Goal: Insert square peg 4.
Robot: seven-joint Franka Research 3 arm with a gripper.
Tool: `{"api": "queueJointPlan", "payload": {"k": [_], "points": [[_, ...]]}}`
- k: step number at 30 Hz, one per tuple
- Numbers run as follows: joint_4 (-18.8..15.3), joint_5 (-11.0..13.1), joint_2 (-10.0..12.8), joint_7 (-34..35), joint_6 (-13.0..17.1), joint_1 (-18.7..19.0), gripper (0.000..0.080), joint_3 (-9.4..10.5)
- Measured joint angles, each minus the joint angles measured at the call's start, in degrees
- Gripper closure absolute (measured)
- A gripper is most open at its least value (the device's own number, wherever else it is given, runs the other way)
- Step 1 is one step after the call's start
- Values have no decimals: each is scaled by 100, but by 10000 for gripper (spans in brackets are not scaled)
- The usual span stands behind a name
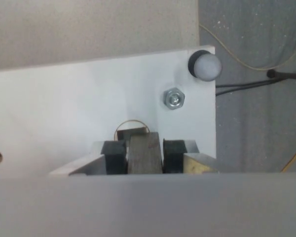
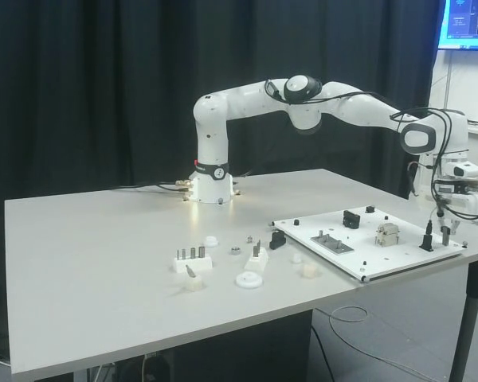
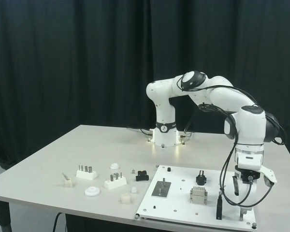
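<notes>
In the wrist view my gripper [image 1: 144, 157] is shut on a dark grey square peg [image 1: 144, 148], gripped between two black pads [image 1: 114, 157]. The peg's tip hangs just over a round hole [image 1: 131, 127] in the white board [image 1: 64, 108]; whether it touches the hole cannot be told. In the room views the gripper [image 2: 444, 227] [image 3: 242, 203] points down over the far right corner of the board [image 2: 398, 259] [image 3: 174, 205], at the table's edge.
A nut [image 1: 174, 98] and a rounded knob [image 1: 204, 65] sit near the board's corner, with cables [image 1: 256, 84] beyond its edge. A black upright post [image 2: 427, 239] [image 3: 218, 210] stands close beside the gripper. White holders with pegs [image 2: 193, 256] [image 3: 86, 172] lie on the table.
</notes>
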Motion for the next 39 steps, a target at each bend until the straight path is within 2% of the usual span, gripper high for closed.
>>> {"api": "queueJointPlan", "payload": {"k": [13,25,39], "points": [[14,-55,0,-180,0,0,647,15],[15,-264,0,-223,0,-7,647,30],[87,-266,-2,-299,-7,-14,647,103]]}}
